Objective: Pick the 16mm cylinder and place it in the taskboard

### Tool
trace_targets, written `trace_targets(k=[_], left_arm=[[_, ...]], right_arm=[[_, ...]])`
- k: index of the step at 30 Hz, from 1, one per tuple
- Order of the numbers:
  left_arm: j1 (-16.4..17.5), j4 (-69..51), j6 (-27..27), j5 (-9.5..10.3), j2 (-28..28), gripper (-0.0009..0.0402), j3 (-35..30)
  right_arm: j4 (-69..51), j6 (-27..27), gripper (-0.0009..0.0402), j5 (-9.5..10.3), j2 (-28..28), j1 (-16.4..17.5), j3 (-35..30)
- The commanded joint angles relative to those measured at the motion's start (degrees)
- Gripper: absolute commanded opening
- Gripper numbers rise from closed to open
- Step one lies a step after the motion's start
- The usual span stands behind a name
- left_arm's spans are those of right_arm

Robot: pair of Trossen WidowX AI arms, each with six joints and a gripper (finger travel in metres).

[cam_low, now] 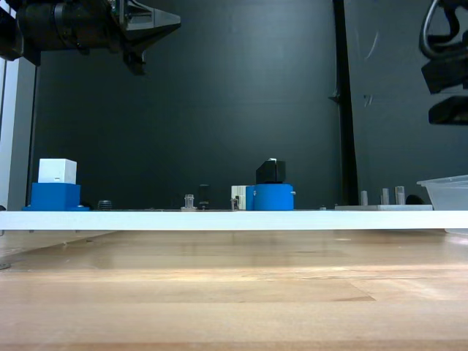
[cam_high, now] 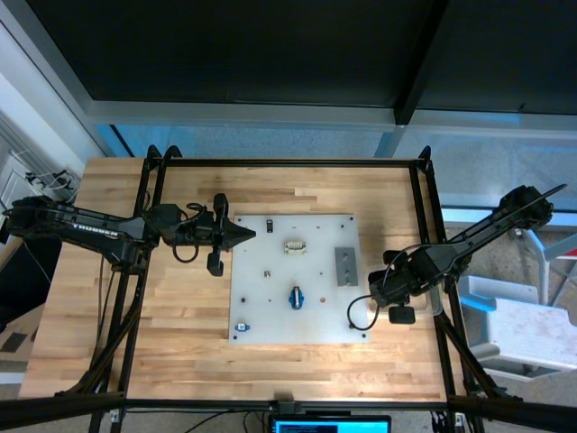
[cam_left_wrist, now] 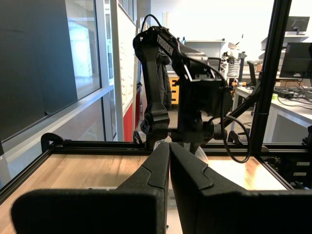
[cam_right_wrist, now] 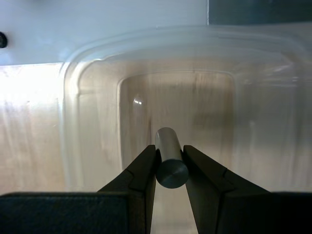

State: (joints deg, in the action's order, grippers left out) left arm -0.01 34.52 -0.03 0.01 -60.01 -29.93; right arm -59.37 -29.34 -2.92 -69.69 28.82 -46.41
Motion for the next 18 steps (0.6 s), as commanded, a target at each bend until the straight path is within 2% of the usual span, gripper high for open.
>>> trace_targets(k=[1,8,18], left_arm=[[0.0,0.0,0.0,-0.02,0.0,0.0000,0.0],[0.0,0.0,0.0,0.00,0.0,0.0000,0.0],[0.0,0.0,0.0,0.00,0.0,0.0000,0.0]], right_arm=[[-2.6,0.4,0.0002,-0.09,0.0,0.0,-2.4],[-5.1,1.5,0.0002,-0.55,0.0,-0.1,-5.9],[-6.4,1.5,0.0002,-0.52,0.2,-0.1,-6.6]])
